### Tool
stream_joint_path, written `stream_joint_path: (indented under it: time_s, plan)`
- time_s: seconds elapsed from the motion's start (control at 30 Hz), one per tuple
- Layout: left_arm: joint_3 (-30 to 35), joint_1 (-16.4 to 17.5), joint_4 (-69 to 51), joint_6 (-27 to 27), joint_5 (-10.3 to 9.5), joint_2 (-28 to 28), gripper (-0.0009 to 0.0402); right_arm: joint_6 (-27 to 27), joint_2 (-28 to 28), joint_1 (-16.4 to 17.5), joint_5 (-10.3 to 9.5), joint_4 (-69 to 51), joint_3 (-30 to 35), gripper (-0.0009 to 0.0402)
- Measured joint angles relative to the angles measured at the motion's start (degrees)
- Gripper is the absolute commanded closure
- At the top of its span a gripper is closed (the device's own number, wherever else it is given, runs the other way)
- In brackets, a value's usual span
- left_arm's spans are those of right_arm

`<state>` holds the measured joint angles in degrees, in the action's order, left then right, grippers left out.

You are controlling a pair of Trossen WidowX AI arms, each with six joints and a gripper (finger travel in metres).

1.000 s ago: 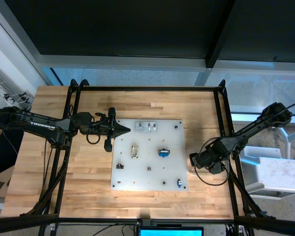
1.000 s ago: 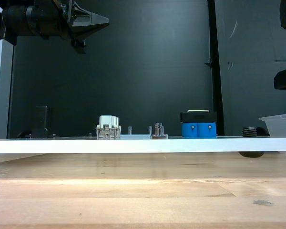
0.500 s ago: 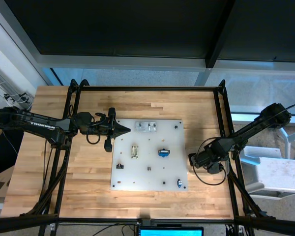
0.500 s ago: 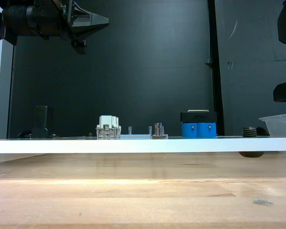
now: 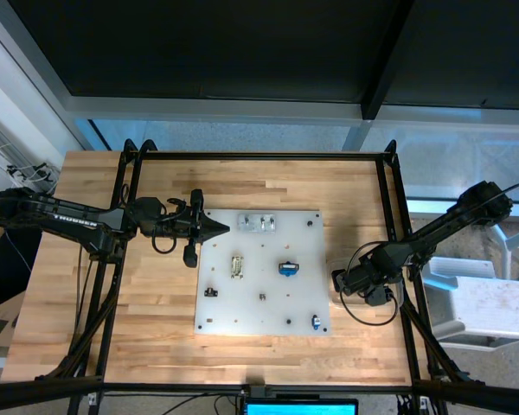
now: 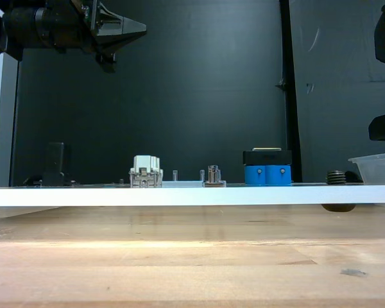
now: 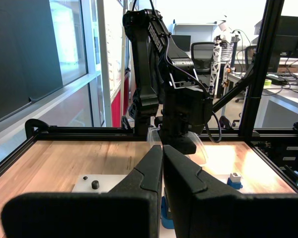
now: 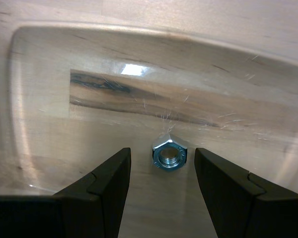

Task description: Pick the M12 fastener and fasten on the M12 threads

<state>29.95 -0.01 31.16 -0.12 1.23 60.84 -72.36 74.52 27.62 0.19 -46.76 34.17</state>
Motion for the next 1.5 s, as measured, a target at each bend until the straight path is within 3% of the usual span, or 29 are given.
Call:
stream_joint_path:
  time_s: [0.53, 1.17, 1.5]
  plan:
    - [0.0, 0.0, 0.0, 0.0, 0.0, 0.0, 0.0393, 0.0, 1.1, -0.1, -0.37, 1.1, -0.1, 0.0246]
    - [0.0, 0.0, 0.0, 0.0, 0.0, 0.0, 0.0393, 1.4, 1.1, -0.2, -0.31, 1.4, -0.4, 0.0337]
    - [0.0, 0.0, 0.0, 0.0, 0.0, 0.0, 0.0393, 3.3, 0.1, -0.2, -0.17, -0.2, 1.4, 0.0355]
